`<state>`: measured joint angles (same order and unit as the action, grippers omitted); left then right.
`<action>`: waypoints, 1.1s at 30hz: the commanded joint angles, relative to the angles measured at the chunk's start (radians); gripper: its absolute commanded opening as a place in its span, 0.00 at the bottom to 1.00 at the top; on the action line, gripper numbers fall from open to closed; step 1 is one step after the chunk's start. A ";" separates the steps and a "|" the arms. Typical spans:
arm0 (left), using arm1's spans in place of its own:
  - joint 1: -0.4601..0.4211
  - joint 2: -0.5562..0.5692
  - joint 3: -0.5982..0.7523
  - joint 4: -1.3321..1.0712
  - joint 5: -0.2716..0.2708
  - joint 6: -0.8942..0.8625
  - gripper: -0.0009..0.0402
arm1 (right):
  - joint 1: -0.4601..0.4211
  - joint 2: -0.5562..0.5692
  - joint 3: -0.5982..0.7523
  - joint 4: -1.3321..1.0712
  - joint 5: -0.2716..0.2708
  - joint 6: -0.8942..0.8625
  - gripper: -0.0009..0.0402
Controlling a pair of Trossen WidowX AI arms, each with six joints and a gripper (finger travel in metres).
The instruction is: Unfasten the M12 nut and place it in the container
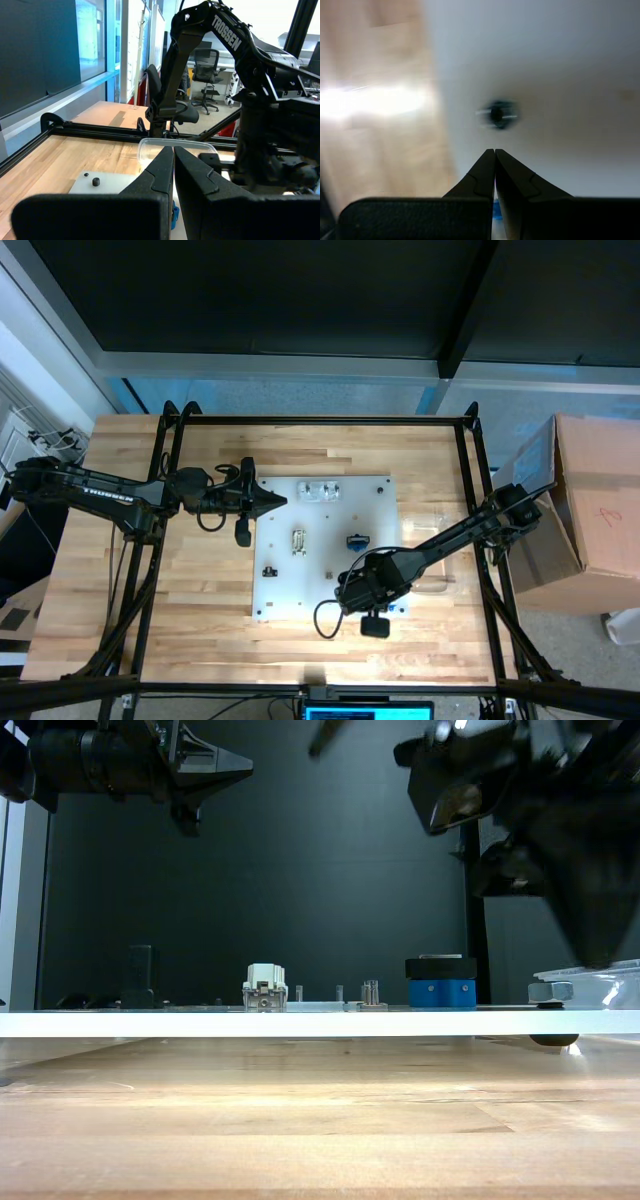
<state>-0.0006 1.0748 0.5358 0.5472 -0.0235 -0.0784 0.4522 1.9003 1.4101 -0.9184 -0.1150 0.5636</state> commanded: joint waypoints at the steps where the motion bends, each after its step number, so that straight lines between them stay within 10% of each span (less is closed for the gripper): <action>1: 0.000 0.000 0.000 0.000 0.000 0.000 0.02 | 0.001 0.006 0.000 0.021 -0.014 -0.005 0.02; 16: 0.000 0.000 0.000 0.000 0.000 0.000 0.02 | 0.000 0.041 -0.002 0.048 0.001 -0.056 0.02; 23: 0.000 0.000 0.000 0.000 0.000 0.000 0.02 | -0.001 0.023 0.018 -0.045 0.274 0.008 0.02; 33: 0.000 0.000 0.000 0.000 0.000 0.000 0.02 | -0.001 0.013 0.021 -0.057 0.200 0.010 0.02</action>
<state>-0.0006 1.0752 0.5358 0.5472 -0.0231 -0.0780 0.4511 1.9160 1.4307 -0.9783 0.1146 0.5716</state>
